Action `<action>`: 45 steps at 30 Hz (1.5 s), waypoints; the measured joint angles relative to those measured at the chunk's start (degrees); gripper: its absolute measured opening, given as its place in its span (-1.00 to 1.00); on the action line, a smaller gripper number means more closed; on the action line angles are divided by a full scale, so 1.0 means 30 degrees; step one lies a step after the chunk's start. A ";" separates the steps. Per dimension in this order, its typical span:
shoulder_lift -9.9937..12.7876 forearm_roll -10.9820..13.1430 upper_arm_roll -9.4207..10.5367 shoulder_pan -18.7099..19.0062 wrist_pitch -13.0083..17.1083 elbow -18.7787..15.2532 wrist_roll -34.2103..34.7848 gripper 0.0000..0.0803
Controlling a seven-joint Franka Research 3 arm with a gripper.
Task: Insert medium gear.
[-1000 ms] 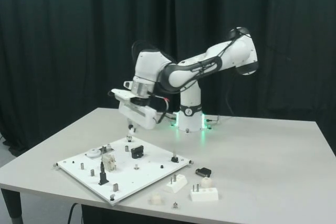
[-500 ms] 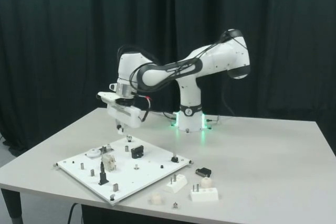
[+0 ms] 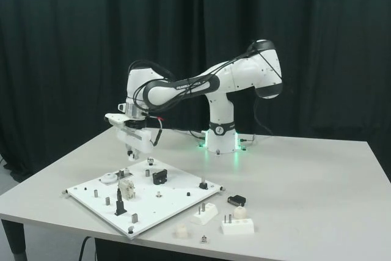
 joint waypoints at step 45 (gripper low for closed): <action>0.0540 -0.0224 0.2096 -0.6611 -0.2482 0.5899 -0.0192 -0.29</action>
